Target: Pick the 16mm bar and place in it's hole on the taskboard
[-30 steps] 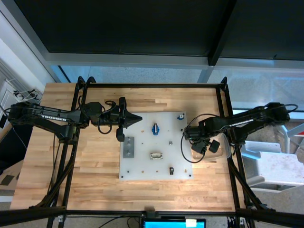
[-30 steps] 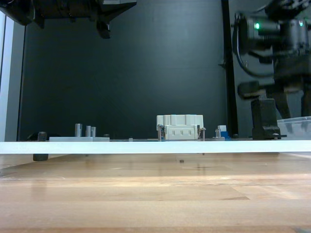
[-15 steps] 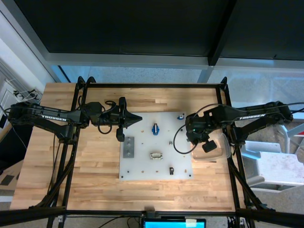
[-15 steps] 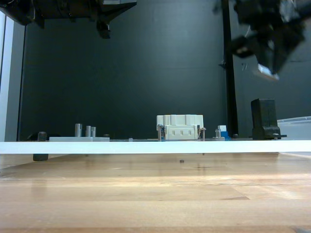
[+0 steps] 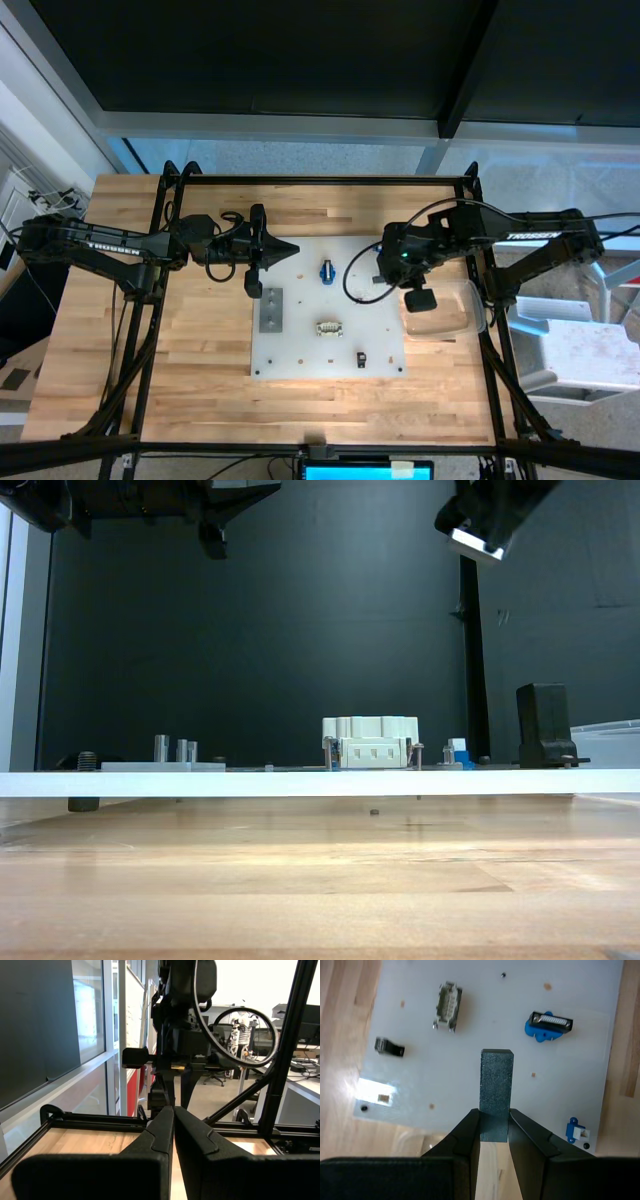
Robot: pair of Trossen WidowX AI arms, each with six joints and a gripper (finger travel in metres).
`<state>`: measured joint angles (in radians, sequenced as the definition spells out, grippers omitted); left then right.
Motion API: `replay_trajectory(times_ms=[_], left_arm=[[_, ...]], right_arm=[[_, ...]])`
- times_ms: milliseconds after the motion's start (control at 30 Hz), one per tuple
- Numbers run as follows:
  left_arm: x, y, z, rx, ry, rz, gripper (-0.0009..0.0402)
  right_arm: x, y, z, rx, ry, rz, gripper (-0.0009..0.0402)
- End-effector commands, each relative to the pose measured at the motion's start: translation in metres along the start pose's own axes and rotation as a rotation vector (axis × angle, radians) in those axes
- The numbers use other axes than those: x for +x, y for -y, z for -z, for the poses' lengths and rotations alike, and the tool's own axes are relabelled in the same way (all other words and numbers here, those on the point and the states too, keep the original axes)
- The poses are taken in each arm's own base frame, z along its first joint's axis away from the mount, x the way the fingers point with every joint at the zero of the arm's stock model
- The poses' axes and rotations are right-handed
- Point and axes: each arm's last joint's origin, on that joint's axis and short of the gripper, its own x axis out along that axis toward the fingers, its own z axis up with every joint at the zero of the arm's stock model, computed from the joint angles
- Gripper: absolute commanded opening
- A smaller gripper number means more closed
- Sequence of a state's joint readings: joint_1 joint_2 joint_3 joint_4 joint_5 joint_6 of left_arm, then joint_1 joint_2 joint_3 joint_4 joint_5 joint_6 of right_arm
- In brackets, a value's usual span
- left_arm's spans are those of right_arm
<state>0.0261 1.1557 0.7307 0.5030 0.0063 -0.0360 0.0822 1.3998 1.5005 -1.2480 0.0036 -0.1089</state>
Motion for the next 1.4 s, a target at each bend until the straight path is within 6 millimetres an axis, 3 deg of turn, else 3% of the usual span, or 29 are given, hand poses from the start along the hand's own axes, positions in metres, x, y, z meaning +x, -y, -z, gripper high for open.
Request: replay_trajectory(times_ms=[33, 300, 700, 833, 1133, 1400], left_arm=[[0.000, 0.000, 0.001, 0.000, -0.007, 0.002, 0.0000], [0.001, 0.002, 0.009, 0.021, -0.167, 0.022, 0.0017], [0.004, 0.005, 0.008, 0.014, -0.244, 0.039, 0.0184], [0.006, 0.005, 0.003, 0.010, -0.287, 0.038, 0.0219], [0.014, 0.005, 0.000, 0.007, -0.374, 0.044, 0.0224], [0.019, 0.005, -0.002, 0.009, -0.375, 0.034, 0.0219]], right_arm=[[-0.001, 0.001, -0.012, 0.034, 0.008, -0.014, 0.0009], [-0.002, 0.003, -0.036, 0.099, 0.010, -0.031, 0.0009], [0.010, 0.009, -0.074, 0.136, 0.023, -0.019, 0.0009], [0.012, 0.013, -0.088, 0.149, 0.050, -0.011, 0.0009], [0.014, 0.033, -0.112, 0.197, 0.109, 0.009, 0.0009], [0.025, 0.037, -0.121, 0.202, 0.107, 0.011, 0.0009]])
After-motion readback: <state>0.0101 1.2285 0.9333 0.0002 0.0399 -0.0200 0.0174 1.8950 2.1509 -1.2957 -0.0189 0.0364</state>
